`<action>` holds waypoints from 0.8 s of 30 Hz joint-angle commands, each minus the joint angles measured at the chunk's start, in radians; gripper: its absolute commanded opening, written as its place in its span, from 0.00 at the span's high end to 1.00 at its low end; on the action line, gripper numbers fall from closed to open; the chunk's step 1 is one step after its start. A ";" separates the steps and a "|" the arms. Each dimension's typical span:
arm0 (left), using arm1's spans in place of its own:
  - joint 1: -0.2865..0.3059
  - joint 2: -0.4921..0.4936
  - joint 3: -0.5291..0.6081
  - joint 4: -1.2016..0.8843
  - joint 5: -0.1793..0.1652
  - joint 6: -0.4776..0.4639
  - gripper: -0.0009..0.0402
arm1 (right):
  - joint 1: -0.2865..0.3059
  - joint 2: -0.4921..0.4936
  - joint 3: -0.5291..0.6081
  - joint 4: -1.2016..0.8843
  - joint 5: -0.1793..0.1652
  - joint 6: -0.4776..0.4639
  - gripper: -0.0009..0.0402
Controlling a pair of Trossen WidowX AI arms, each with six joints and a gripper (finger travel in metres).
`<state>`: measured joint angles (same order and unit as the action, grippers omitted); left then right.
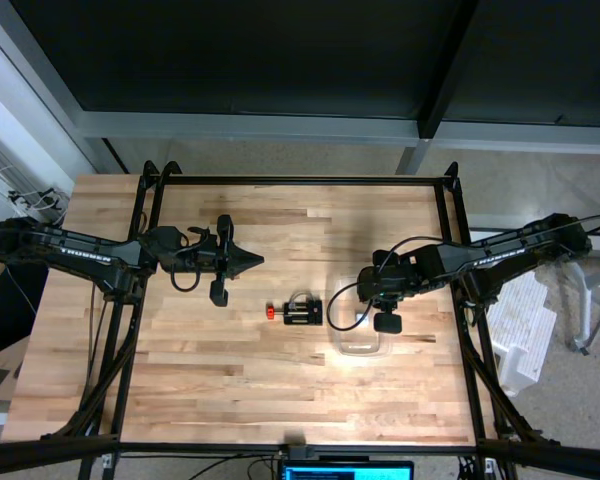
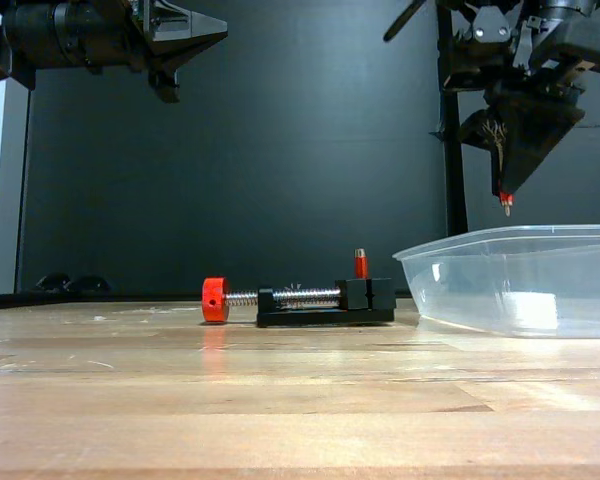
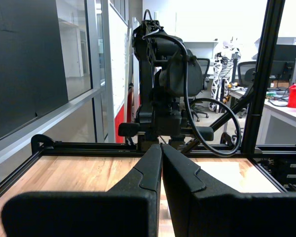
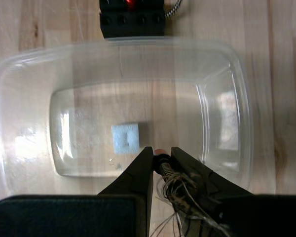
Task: Remove the RCA connector from the receptacle and place in the container
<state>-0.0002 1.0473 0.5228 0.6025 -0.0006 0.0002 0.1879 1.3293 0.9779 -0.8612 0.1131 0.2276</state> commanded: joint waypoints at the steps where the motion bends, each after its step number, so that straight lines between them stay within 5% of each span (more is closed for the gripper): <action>1: 0.000 0.000 0.000 0.000 0.000 0.000 0.98 | 0.002 0.002 -0.001 -0.001 0.000 0.001 0.97; 6: 0.000 0.000 0.000 0.000 0.000 0.000 0.98 | 0.003 0.002 -0.001 -0.002 0.000 0.000 0.94; 17: 0.000 0.000 0.000 0.000 0.000 0.000 0.98 | 0.003 0.002 -0.001 -0.001 0.002 0.004 0.67; 24: 0.000 0.000 0.000 0.000 0.000 0.000 0.98 | 0.002 0.002 -0.001 -0.001 0.002 0.004 0.64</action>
<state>-0.0002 1.0473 0.5228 0.6029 -0.0010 0.0002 0.1902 1.3308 0.9760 -0.8627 0.1150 0.2310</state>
